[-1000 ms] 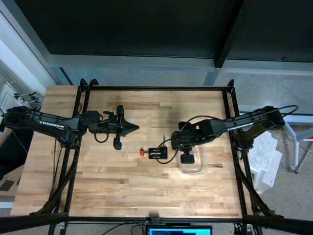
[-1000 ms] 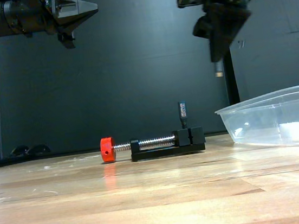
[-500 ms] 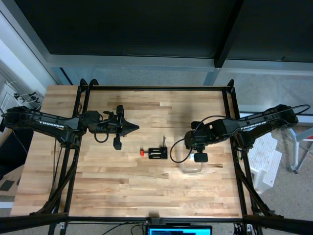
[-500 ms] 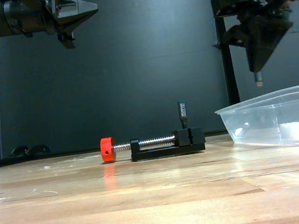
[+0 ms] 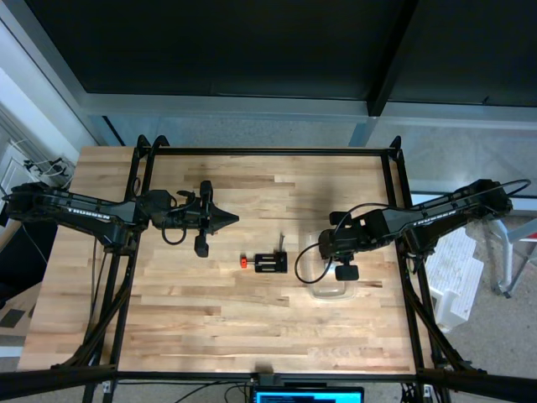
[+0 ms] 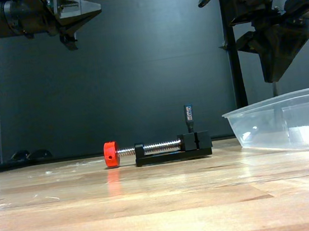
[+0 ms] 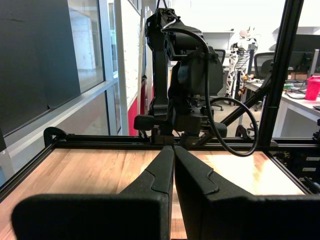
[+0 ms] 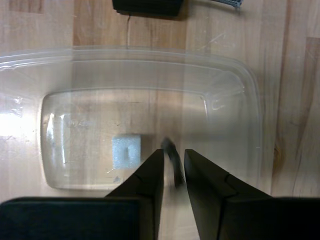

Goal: Remove the USB-C connector from taskboard and place in the container

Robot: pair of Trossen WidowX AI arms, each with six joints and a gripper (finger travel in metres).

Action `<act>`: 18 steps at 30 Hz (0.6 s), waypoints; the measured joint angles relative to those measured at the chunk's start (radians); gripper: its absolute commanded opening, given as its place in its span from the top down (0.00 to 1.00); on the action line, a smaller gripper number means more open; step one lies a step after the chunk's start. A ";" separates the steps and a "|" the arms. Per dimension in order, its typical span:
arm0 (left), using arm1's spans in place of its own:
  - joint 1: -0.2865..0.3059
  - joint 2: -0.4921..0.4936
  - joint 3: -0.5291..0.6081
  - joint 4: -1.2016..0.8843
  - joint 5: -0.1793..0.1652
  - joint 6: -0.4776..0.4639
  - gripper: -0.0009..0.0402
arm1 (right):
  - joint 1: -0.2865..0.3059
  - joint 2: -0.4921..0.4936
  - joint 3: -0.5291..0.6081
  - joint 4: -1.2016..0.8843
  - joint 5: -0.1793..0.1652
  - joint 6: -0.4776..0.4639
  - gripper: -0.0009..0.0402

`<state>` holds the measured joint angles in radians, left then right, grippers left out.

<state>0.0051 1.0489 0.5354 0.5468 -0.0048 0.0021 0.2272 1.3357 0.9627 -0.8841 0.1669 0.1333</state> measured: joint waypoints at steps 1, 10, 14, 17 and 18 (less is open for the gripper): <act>0.000 0.000 0.000 0.000 0.000 0.000 0.98 | 0.001 0.000 0.000 0.000 0.000 0.000 0.77; 0.000 0.000 0.000 0.000 0.000 0.000 0.98 | 0.004 0.000 0.004 0.002 -0.001 0.014 0.57; 0.000 0.000 0.000 0.000 0.000 0.000 0.98 | 0.006 0.000 0.017 0.004 -0.001 0.015 0.52; 0.000 0.000 0.000 0.000 0.000 0.000 0.98 | 0.006 0.000 0.020 0.003 -0.001 0.015 0.51; 0.000 0.000 0.000 0.000 0.000 0.000 0.98 | 0.007 0.000 0.020 0.003 -0.001 0.016 0.51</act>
<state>0.0051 1.0489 0.5354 0.5468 -0.0048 0.0017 0.2340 1.3361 0.9829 -0.8806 0.1658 0.1490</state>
